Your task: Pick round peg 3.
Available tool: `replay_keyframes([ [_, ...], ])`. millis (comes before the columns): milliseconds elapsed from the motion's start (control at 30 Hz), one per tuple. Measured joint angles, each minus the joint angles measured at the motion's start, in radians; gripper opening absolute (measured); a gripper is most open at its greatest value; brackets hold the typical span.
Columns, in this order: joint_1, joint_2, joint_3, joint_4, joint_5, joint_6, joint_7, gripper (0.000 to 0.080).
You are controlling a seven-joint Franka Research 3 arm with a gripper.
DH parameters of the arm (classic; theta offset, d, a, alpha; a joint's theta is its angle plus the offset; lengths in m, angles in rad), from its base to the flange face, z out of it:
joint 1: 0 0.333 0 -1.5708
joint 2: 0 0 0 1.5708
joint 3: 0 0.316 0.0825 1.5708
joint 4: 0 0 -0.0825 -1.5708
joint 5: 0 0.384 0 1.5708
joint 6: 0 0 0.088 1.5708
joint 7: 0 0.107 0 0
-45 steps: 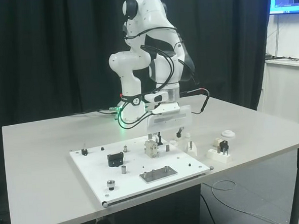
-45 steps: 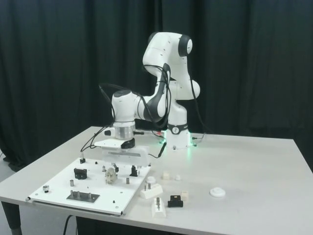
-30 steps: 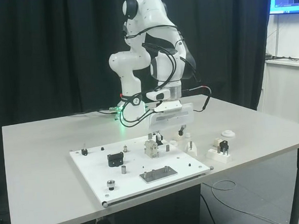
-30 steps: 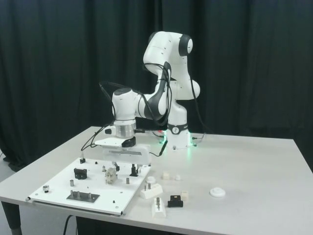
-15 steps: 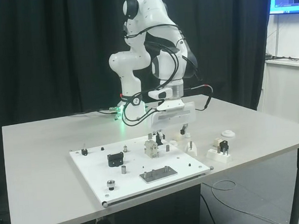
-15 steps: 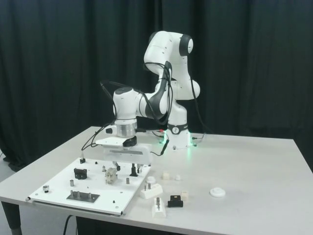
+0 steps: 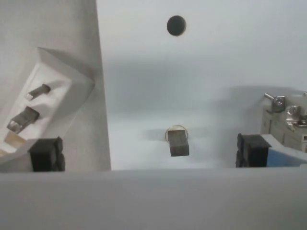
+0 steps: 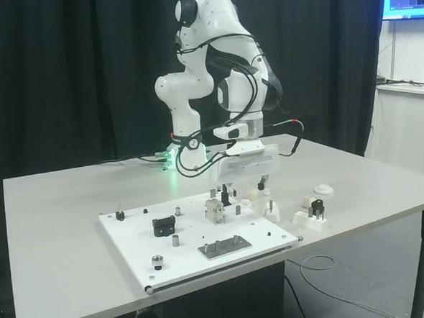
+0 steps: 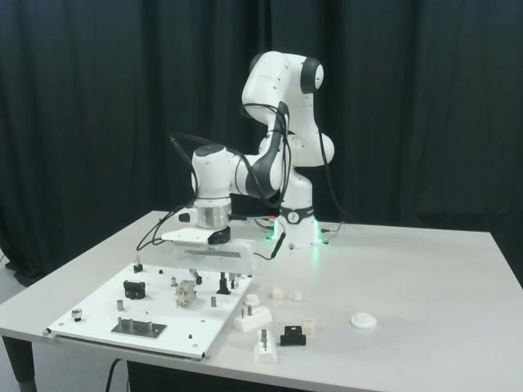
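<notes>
A short grey round peg stands upright in the white board, close to the board's edge. My gripper hangs open above it, one black fingertip out over the table and the other over the board. In the first room view the gripper hovers over the board's far right corner, above the peg. From the second room view the gripper shows above the same peg. Nothing is held.
The board carries a black block, a metal assembly, a grey plate with pins and other small pegs. White holder blocks and a white disc lie on the table beside it.
The arm has shifted the gripper slightly up and towards the board's edge nearest the holder blocks. The fingers stay open and the peg has not moved.
</notes>
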Motion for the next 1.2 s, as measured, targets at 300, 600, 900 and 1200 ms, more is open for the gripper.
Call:
replay_keyframes([
  [300,0.007,0.0,0.0,0.011,0.0,0.0,0.019,0.08],
  [600,0.031,0.001,0.002,0.04,0.001,0.0,0.058,0.08],
  [900,0.06,0.021,0.003,0.091,0.001,0.0,0.147,0.08],
  [1200,0.086,0.059,0.003,0.137,0.001,0.0,0.285,0.08],
])
